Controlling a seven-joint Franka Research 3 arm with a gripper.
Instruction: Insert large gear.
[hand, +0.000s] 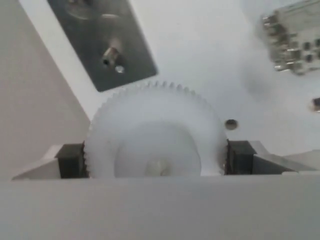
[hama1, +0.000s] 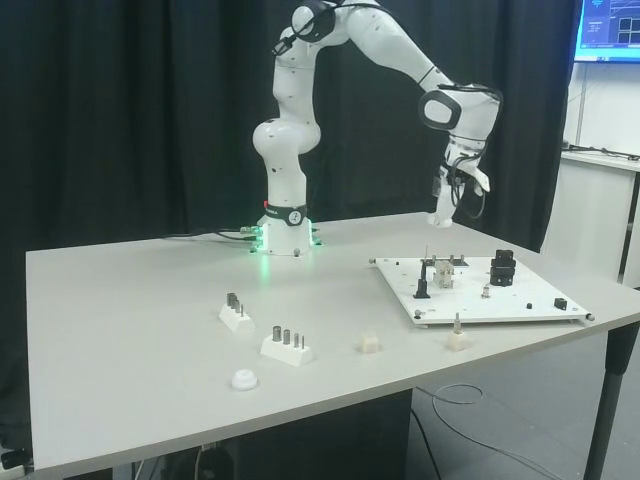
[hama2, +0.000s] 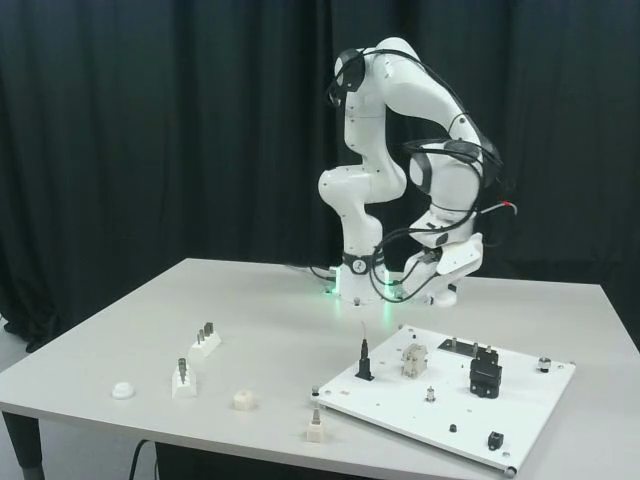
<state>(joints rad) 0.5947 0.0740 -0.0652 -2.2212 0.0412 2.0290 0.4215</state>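
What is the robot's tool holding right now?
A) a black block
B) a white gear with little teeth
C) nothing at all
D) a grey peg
B: in the wrist view, the tool has its two black pads pressed on either side of a white gear with teeth round its edge.

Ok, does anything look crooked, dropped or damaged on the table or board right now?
Nothing stands out. The large gear sits squarely between the gripper fingers, above the white board, and the small parts on the table stand upright.

Large gear (hand: 155, 135) lower half hidden
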